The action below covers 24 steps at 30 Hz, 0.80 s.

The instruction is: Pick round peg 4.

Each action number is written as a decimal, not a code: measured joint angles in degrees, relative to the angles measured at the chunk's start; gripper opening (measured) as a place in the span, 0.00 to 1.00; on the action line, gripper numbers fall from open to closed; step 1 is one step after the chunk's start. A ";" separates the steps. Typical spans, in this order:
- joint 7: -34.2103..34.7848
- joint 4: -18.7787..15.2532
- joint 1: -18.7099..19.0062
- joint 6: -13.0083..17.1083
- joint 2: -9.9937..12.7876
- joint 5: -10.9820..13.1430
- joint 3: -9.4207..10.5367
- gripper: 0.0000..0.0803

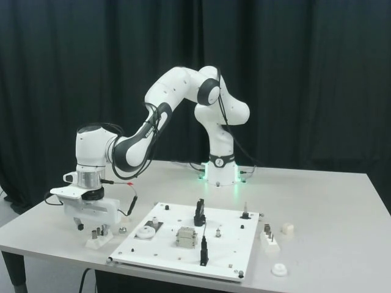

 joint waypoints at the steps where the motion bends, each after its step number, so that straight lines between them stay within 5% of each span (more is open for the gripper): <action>1: 0.00 0.06 0.00 -0.02 0.07 0.00 0.00 1.00; 22: 0.00 0.82 -0.03 -0.03 1.11 0.01 0.00 0.97; 23: 0.00 0.82 -0.03 -0.04 1.11 0.01 0.00 0.49; 24: 0.00 0.82 -0.03 -0.04 1.11 0.01 0.00 0.49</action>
